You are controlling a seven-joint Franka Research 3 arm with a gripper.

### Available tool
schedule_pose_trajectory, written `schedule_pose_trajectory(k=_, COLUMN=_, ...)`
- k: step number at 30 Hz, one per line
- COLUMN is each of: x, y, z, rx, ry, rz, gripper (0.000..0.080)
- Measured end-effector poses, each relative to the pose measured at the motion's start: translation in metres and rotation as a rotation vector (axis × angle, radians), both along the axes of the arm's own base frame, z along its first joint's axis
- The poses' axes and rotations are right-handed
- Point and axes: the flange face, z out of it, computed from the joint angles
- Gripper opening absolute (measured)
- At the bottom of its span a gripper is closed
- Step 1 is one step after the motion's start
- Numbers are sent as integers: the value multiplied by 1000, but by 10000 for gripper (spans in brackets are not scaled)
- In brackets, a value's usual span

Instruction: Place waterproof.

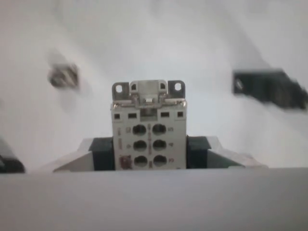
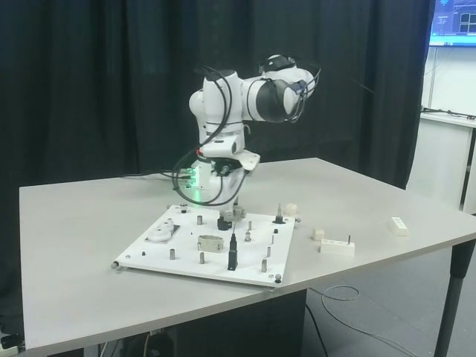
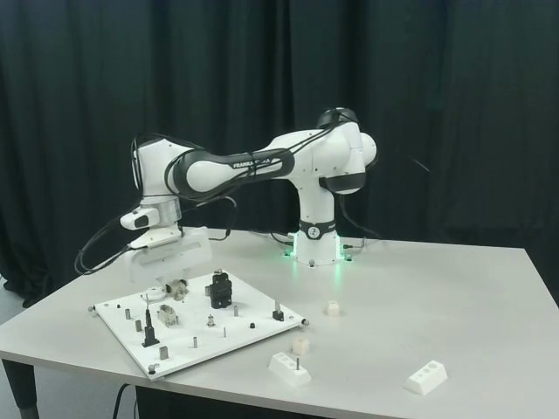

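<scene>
The connector (image 1: 148,139) looks like matt white plastic with a shiny metal clasp on top, the arm (image 3: 262,166) has glossy white shells, the board (image 2: 216,249) is smooth white, the table (image 2: 89,223) matt grey, and the curtain (image 3: 87,87) black cloth

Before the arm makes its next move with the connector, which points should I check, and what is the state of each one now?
1. Connector sits between the end effector fingers: ok, the wrist view shows it clamped by the black pads.
2. Connector is straight in the grip: ok, it looks upright and centred.
3. End effector hangs above the white board, not touching it: ok in both room views.
4. Target seat on the board is identified: cannot tell, no matching socket is clear.
5. Nearby black part is out of the descent path: cannot tell.
</scene>
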Motion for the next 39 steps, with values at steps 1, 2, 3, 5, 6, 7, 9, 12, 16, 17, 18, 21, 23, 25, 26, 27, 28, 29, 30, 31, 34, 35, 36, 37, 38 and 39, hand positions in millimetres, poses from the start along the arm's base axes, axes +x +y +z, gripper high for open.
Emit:
schedule_pose_trajectory(k=1, x=1, y=4, z=0, rx=11, ry=2, rz=0, gripper=309)
schedule_pose_trajectory(k=2, x=2, y=8, z=-1, rx=23, ry=5, rz=0, gripper=309)
schedule_pose_trajectory(k=3, x=3, y=12, z=-1, rx=31, ry=7, rz=0, gripper=309)
schedule_pose_trajectory(k=5, x=5, y=22, z=-2, rx=52, ry=14, rz=3, gripper=309)
schedule_pose_trajectory(k=6, x=6, y=27, z=-2, rx=62, ry=17, rz=3, gripper=309)
schedule_pose_trajectory(k=7, x=8, y=33, z=-3, rx=72, ry=20, rz=3, gripper=309)
schedule_pose_trajectory(k=9, x=10, y=46, z=-4, rx=95, ry=31, rz=1, gripper=309)
schedule_pose_trajectory(k=12, x=15, y=68, z=-7, rx=130, ry=46, rz=2, gripper=309)
schedule_pose_trajectory(k=16, x=21, y=103, z=-11, rx=168, ry=68, rz=0, gripper=309)
schedule_pose_trajectory(k=17, x=22, y=112, z=-12, rx=175, ry=74, rz=0, gripper=309)
schedule_pose_trajectory(k=18, x=24, y=122, z=-13, rx=181, ry=80, rz=0, gripper=309)
schedule_pose_trajectory(k=21, x=27, y=153, z=-17, rx=191, ry=96, rz=2, gripper=309)
schedule_pose_trajectory(k=23, x=28, y=174, z=-20, rx=196, ry=106, rz=4, gripper=309)
schedule_pose_trajectory(k=25, x=29, y=196, z=-23, rx=198, ry=118, rz=7, gripper=309)
schedule_pose_trajectory(k=26, x=29, y=206, z=-24, rx=198, ry=123, rz=7, gripper=309)
schedule_pose_trajectory(k=27, x=30, y=217, z=-25, rx=196, ry=128, rz=7, gripper=309)
schedule_pose_trajectory(k=28, x=30, y=228, z=-26, rx=192, ry=131, rz=6, gripper=309)
schedule_pose_trajectory(k=29, x=30, y=238, z=-28, rx=188, ry=134, rz=6, gripper=309)
schedule_pose_trajectory(k=30, x=30, y=248, z=-29, rx=184, ry=137, rz=5, gripper=309)
schedule_pose_trajectory(k=31, x=30, y=258, z=-30, rx=178, ry=139, rz=4, gripper=309)
schedule_pose_trajectory(k=34, x=28, y=287, z=-33, rx=160, ry=137, rz=4, gripper=309)
schedule_pose_trajectory(k=35, x=28, y=297, z=-35, rx=153, ry=136, rz=4, gripper=309)
schedule_pose_trajectory(k=36, x=27, y=305, z=-36, rx=147, ry=134, rz=4, gripper=309)
schedule_pose_trajectory(k=37, x=26, y=313, z=-38, rx=141, ry=132, rz=3, gripper=309)
schedule_pose_trajectory(k=38, x=25, y=322, z=-39, rx=134, ry=130, rz=4, gripper=309)
schedule_pose_trajectory(k=39, x=24, y=329, z=-41, rx=128, ry=127, rz=4, gripper=309)
